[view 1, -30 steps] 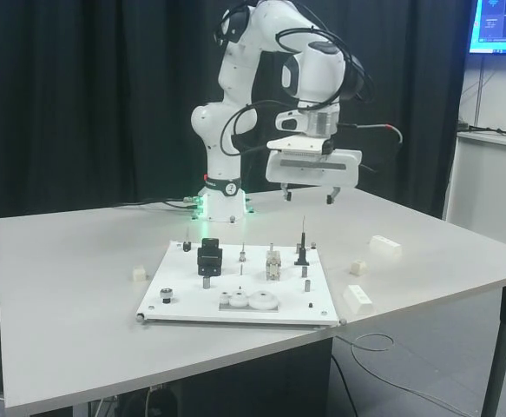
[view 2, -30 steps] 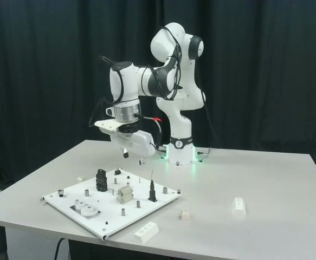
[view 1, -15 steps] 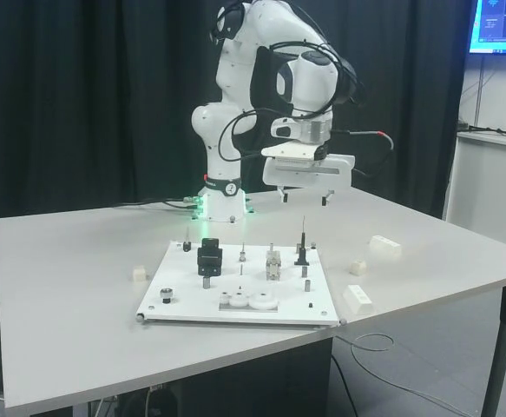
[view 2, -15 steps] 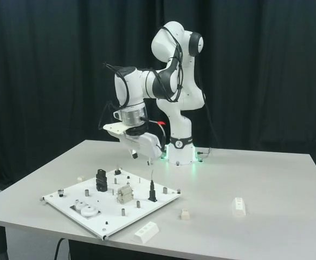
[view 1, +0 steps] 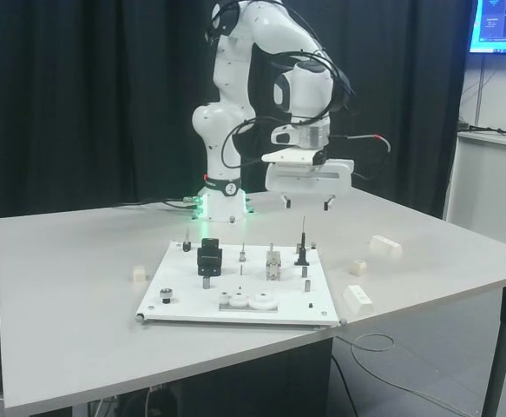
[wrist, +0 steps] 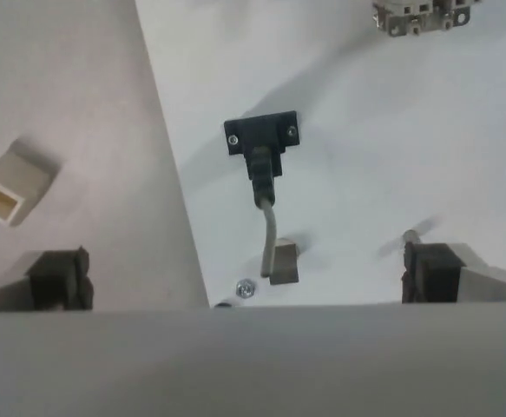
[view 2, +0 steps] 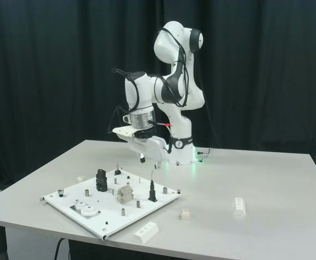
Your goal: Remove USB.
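The end effector (view 1: 305, 202) is hung wide open above the white board (view 1: 235, 300), nothing gripped, at about 12 o'clock from the USB plug (view 1: 302, 253). The USB plug is seated upright in its black socket (wrist: 261, 135) near the board's 1 o'clock corner on the grey surface (view 1: 62, 287).

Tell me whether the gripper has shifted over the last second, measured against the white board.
Yes. In the first room view the gripper has slid sideways from past the board's right corner to above the upright USB plug, staying high above it.
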### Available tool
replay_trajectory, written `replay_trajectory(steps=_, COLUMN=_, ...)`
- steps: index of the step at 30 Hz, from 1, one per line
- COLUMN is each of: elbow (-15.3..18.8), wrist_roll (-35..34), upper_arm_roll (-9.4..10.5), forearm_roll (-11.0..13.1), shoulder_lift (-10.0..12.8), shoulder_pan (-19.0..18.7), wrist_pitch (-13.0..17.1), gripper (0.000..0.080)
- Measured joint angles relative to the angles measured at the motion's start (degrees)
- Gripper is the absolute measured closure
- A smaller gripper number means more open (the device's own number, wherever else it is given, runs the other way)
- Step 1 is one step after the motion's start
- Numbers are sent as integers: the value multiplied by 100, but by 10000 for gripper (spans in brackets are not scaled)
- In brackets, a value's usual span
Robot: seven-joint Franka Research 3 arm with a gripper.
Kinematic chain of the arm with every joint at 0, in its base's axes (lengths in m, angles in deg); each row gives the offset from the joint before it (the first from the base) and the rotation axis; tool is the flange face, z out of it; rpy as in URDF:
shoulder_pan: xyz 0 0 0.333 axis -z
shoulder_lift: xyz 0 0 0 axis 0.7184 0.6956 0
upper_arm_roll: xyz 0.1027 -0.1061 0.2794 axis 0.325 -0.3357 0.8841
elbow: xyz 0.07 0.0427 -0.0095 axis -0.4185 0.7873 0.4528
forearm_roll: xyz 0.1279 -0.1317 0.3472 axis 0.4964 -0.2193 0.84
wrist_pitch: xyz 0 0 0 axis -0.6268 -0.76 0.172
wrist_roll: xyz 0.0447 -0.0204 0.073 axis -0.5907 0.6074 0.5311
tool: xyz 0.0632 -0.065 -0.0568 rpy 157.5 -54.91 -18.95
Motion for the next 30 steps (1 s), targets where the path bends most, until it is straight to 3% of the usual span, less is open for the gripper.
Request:
replay_trajectory(steps=16, elbow=538, wrist_roll=-11, upper_arm_roll=1, forearm_roll=-243, shoulder_lift=-65, shoulder_pan=-126, wrist_pitch=720, gripper=3)
replay_trajectory(steps=30, elbow=1034, wrist_roll=-11, upper_arm_roll=41, forearm_roll=-295, shoulder_lift=-58, shoulder_pan=-263, wrist_pitch=1479, gripper=3)
